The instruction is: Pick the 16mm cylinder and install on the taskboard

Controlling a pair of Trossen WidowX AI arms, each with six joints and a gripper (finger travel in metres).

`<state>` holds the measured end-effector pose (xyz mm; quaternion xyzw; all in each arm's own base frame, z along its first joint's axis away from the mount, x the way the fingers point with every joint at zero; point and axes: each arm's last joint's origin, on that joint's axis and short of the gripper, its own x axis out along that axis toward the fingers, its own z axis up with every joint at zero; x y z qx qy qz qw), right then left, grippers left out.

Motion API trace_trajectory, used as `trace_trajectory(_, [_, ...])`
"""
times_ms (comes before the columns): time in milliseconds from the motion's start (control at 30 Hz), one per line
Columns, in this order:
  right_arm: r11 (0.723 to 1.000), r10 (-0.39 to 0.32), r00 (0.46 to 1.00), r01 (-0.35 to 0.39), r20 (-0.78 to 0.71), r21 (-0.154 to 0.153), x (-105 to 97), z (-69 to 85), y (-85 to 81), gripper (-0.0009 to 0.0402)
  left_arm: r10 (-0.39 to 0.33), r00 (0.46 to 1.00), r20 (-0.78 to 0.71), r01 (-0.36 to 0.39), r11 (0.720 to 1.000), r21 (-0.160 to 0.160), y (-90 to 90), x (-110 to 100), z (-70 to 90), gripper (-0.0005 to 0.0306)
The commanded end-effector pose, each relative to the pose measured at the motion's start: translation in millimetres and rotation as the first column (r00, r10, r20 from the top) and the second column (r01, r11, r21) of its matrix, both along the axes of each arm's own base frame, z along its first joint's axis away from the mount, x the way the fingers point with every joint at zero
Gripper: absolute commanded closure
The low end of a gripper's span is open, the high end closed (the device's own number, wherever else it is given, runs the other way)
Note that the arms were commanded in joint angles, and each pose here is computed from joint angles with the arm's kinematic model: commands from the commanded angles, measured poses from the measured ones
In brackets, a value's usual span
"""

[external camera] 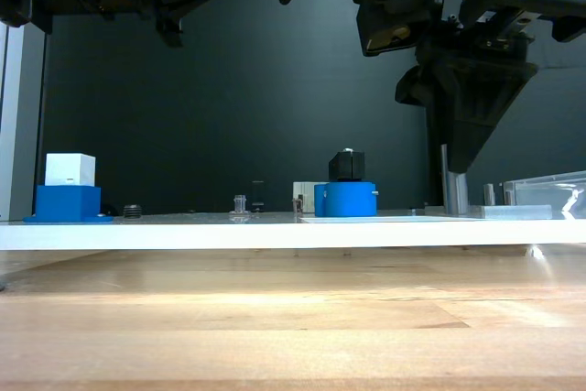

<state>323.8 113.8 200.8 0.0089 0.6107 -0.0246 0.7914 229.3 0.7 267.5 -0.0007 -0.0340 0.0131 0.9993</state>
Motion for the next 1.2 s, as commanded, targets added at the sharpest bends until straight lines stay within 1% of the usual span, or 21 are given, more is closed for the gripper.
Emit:
trace_trajectory(33, [1.0, -0.002, 1.0, 0.002, 0.021, 0.005, 2, 0.5, 0.4, 0.0381, 0.0, 1.0, 0.001, 0.0, 1.0, 0.0, 0.0, 0, 0.2, 0.03])
trace_trajectory(400, [1.0, -0.002, 1.0, 0.002, 0.021, 0.004, 2, 0.0, 0.4, 0.0381, 0.0, 1.0, 0.001, 0.0, 1.0, 0.0, 0.0, 0, 0.2, 0.03])
trace_trajectory(467, [1.0, -0.003, 1.0, 0.003, 0.021, 0.005, 2, 0.0, 0.4, 0.0377, 0.0, 1.0, 0.001, 0.0, 1.0, 0.0, 0.0, 0, 0.2, 0.03])
trace_trajectory(533, [1.0, -0.002, 1.0, 0.002, 0.02, 0.007, 2, 0.0, 0.5, 0.0364, 0.0, 1.0, 0.001, 0.0, 1.0, 0.0, 0.1, 0, 0.2, 0.03])
trace_trajectory(633, [1.0, -0.003, 1.0, 0.003, 0.02, 0.007, 2, 0.0, 0.5, 0.0334, 0.0, 1.0, 0.001, 0.0, 1.0, 0.0, 0.1, 0, 0.2, 0.03])
trace_trajectory(767, [1.0, -0.003, 1.0, 0.003, 0.02, 0.008, 2, 0.0, 0.5, 0.0282, 0.0, 1.0, 0.001, 0.0, 1.0, 0.0, 0.1, 0, 0.2, 0.03])
trace_trajectory(1000, [1.0, -0.002, 1.0, 0.002, 0.025, 0.01, 1, 1.9, 0.4, 0.0166, 0.0, 1.0, 0.001, 0.0, 1.0, 0.0, 0.1, 0, 0.2, 0.03])
trace_trajectory(1100, [1.0, 0.013, 0.999, -0.013, 0.053, 0.014, -1, 11.3, -1.1, 0.0126, 0.0, 1.0, 0.001, 0.0, 1.0, 0.0, 0.1, 0, 0.2, 0.03])
trace_trajectory(1200, [1.0, 0.02, 0.995, -0.022, 0.102, 0.02, -6, 27.4, -6.4, 0.0106, 0.0, 1.0, 0.001, 0.0, 1.0, 0.0, 0.0, 0, 0.2, 0.03])
